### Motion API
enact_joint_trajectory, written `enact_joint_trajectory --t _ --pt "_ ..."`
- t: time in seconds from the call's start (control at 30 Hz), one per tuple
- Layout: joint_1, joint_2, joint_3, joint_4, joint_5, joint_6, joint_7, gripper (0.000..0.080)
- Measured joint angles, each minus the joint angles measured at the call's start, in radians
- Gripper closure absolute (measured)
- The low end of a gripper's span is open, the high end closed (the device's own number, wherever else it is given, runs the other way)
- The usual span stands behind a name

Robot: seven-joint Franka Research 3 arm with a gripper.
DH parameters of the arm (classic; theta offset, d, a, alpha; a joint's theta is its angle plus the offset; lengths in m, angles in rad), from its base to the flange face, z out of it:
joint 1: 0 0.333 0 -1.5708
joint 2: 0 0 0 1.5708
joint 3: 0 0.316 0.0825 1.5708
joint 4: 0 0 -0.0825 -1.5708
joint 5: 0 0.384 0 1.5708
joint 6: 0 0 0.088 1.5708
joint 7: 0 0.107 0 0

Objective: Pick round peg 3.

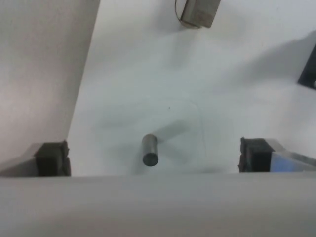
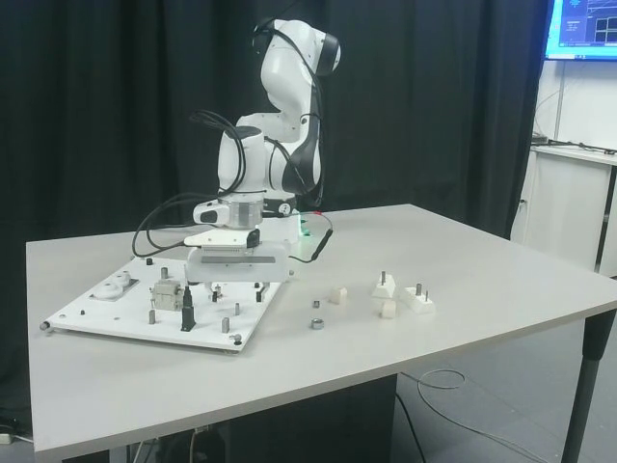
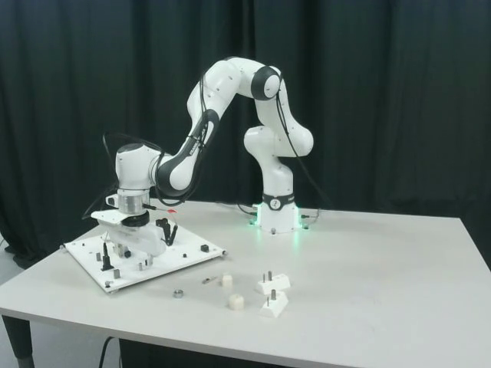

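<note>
Your white arm's hand (image 1: 154, 157) hovers low over the flat white assembly board (image 3: 192, 257) at the desk's (image 2: 463, 251) left end, and its two black fingertip pads (image 1: 51, 158) stand wide apart, gripping nothing. Right between them, in the wrist view, you see the short grey metal round peg (image 1: 150, 149) standing upright on the board, untouched and roughly centred in the gap. From here the step looks like a straight descent and a close. Watch the risks: the peg is thin and smooth, so if you close too high on it, it could slip or tilt out of its seat. Come down off-centre and one pad could knock it sideways first. The grey metal block (image 1: 198, 13) and other board fixtures stand nearby, so a careless descent might clip them.
</note>
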Motion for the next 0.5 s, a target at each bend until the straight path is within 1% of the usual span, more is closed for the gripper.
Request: enact_joint_trajectory --t 0.03,0.17,0.2,0.5 --pt "0.000 0.000 0.000 0.000 0.000 0.001 0.000 0.0034" --pt "0.000 0.000 0.000 0.000 0.000 0.004 0.000 0.0034" --pt "0.000 0.000 0.000 0.000 0.000 0.005 0.000 0.0010" --pt "0.000 0.001 0.000 0.000 0.000 0.011 0.000 0.0010"
